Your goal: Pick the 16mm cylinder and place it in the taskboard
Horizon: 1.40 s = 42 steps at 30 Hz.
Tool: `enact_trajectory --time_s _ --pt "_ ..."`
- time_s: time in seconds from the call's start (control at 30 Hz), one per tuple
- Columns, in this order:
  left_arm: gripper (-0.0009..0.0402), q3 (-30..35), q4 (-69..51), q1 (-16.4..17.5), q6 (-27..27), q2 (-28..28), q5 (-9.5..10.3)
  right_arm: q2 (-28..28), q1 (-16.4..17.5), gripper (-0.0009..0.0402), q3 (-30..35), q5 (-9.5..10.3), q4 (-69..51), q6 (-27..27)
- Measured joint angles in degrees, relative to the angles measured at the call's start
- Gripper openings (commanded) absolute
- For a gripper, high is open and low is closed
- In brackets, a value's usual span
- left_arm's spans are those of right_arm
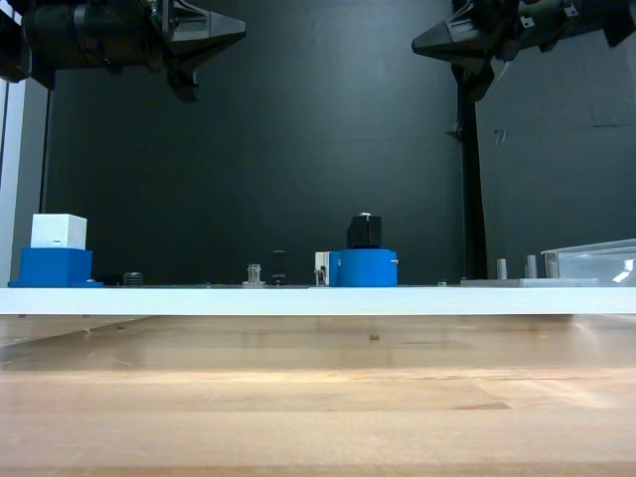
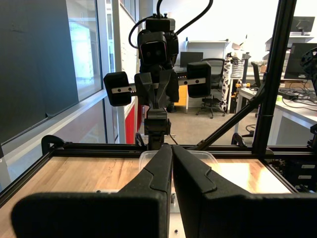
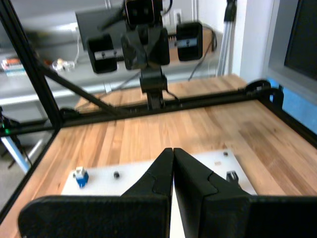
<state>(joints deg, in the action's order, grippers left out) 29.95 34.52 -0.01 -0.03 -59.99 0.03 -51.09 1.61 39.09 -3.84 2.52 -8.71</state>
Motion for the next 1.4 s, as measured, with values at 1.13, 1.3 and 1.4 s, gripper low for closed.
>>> enact_trajectory --time_s 1.13,1.3,1.4 --pt "0.0000 0.0 0.0 0.0 0.0 0.0 -0.02 -0.6 0.5 0.0000 12.6 0.68 -45.6 -6.0" --pt "0.0000 0.0 0.0 0.0 0.0 0.0 -0.02 -2.8 0.7 0.0000 14.8 2.62 -52.2 -6.0" --pt "0.0000 0.0 0.0 0.0 0.0 0.0 -0.02 -4.4 1.3 0.0000 16.4 2.64 -55.6 -6.0"
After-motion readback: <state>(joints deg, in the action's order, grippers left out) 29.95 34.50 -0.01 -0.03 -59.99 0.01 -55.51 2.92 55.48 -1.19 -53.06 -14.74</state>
